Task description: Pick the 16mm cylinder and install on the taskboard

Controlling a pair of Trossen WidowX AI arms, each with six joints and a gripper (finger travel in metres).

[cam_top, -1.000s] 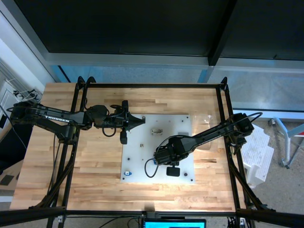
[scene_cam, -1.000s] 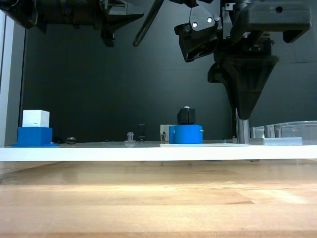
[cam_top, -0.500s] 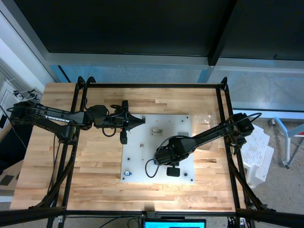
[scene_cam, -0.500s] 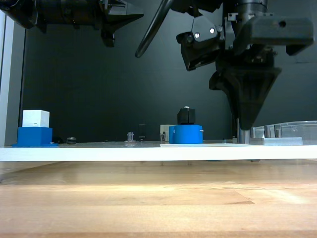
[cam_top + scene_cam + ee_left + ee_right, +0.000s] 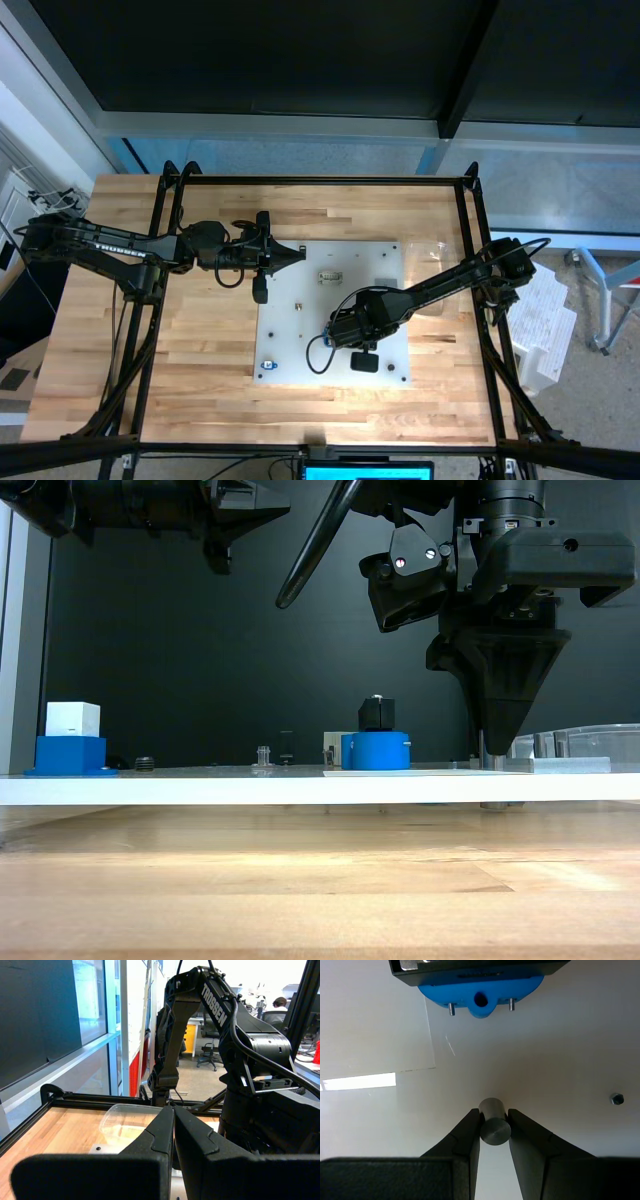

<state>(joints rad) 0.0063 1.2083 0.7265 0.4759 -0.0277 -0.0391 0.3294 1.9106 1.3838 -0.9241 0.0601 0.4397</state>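
Note:
The 16mm cylinder [image 5: 494,1127] is a short silver metal rod standing upright on the white taskboard [image 5: 300,330]. My right gripper [image 5: 493,1114] points straight down and is shut on it, one finger on each side. In the low view only a sliver of the cylinder [image 5: 484,749] shows between the right gripper [image 5: 495,738] and the taskboard [image 5: 200,785]. From above, the right gripper [image 5: 345,333] is over the board's middle right. My left gripper [image 5: 292,250] hovers shut and empty at the board's far left corner, well above it, with its fingers [image 5: 165,1130] pressed together.
A blue fitting [image 5: 480,992] with a dark block on top lies just beyond the cylinder, and a small nut [image 5: 616,1098] to the side. A blue base with a white cube [image 5: 70,738] stands at the board's near left. A clear plastic container [image 5: 430,255] sits off the board's far right.
The right gripper has gone down with the cylinder. Less of the silver rod shows above the board than a second ago. The left arm has not moved.

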